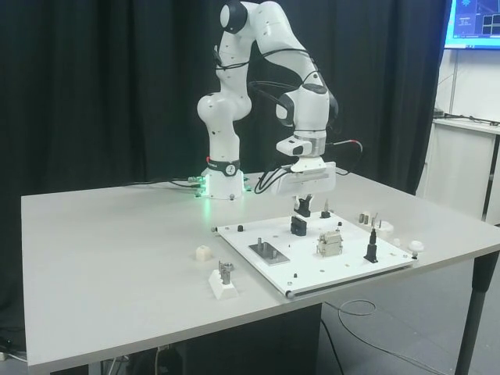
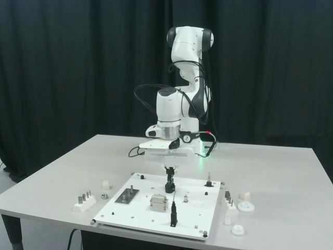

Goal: Insert D-SUB.

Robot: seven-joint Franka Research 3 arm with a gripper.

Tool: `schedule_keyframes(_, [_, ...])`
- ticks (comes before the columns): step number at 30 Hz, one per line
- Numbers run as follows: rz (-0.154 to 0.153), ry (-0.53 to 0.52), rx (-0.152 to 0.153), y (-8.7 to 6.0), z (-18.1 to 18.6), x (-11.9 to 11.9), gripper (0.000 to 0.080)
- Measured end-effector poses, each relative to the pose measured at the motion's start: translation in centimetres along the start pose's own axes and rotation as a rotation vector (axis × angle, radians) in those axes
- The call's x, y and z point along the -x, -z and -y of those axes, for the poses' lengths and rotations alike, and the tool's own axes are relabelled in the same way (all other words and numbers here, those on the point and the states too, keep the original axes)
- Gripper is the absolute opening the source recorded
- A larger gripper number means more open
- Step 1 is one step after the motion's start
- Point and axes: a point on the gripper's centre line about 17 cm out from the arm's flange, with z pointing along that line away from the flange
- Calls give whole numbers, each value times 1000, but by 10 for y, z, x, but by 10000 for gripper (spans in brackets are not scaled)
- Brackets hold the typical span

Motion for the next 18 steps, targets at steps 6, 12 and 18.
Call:
schedule_keyframes(6, [-2, 4, 2, -3, 1, 2, 153])
schedule_keyframes(12, [-9, 4, 3, -6, 1, 3, 153])
schedule_keyframes(18, [-14, 4, 4, -7, 1, 2, 153])
